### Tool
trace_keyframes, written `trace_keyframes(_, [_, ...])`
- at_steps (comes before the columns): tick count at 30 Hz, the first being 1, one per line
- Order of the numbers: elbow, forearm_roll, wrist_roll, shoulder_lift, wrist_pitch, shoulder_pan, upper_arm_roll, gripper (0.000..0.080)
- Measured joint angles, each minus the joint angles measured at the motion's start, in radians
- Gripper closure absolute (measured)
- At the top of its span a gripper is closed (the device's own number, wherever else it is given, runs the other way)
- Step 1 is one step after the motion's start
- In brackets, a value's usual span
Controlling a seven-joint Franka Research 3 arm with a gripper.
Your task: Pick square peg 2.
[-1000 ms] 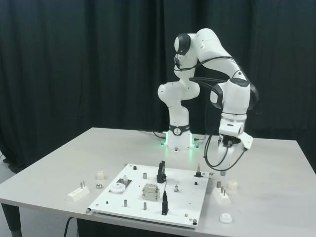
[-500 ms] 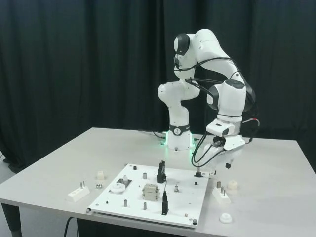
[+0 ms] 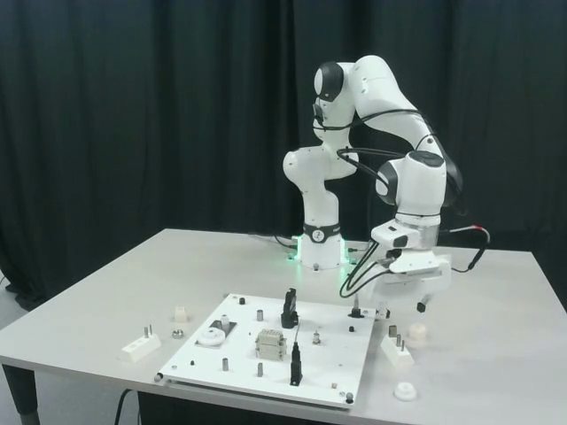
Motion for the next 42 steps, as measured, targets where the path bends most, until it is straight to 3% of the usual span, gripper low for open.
trace_keyframes(9, [-0.025,-0.001,0.128,0.003,0.042,-0.001,-0.001,0.0003])
trace_keyframes(20, [-0.05,-0.002,0.129,0.019,0.093,-0.004,-0.002,0.0003])
trace_keyframes(42, [-0.05,0.002,0.132,0.086,0.13,-0.005,0.004,0.0003])
